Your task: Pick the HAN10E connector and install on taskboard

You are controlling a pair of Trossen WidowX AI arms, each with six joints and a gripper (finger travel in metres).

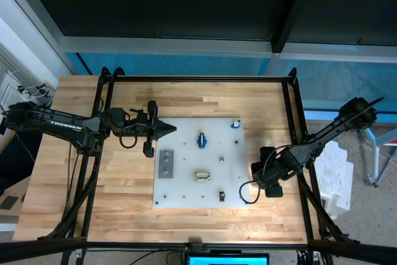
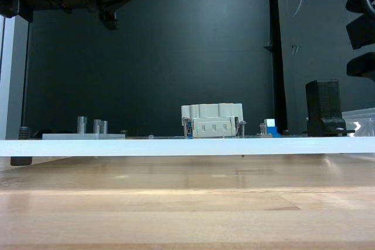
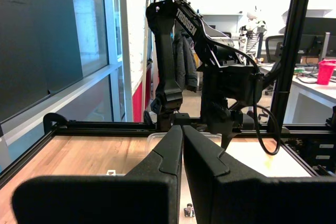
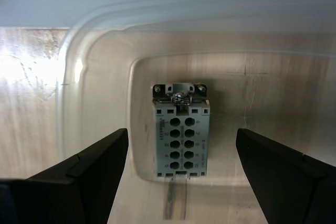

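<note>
The HAN10E connector (image 4: 181, 135), a beige-grey block with two rows of holes and a metal end, lies in a recess of a clear tray (image 4: 79, 82). My right gripper (image 4: 181, 132) hangs open above it, one finger on each side, not touching it. In the high view the right gripper (image 1: 271, 184) is just off the right edge of the white taskboard (image 1: 186, 193). My left gripper (image 1: 172, 130) is shut on nothing, held high over the board's far left corner. Its closed fingertips (image 3: 178, 135) point toward the right arm.
The taskboard carries a grey block with holes (image 1: 165, 163), a blue part (image 1: 202, 139), a beige connector block (image 1: 200, 178) standing upright (image 2: 212, 121), and a black fitting (image 2: 322, 108) near the front. A black frame rail (image 1: 291, 110) runs beside the right arm.
</note>
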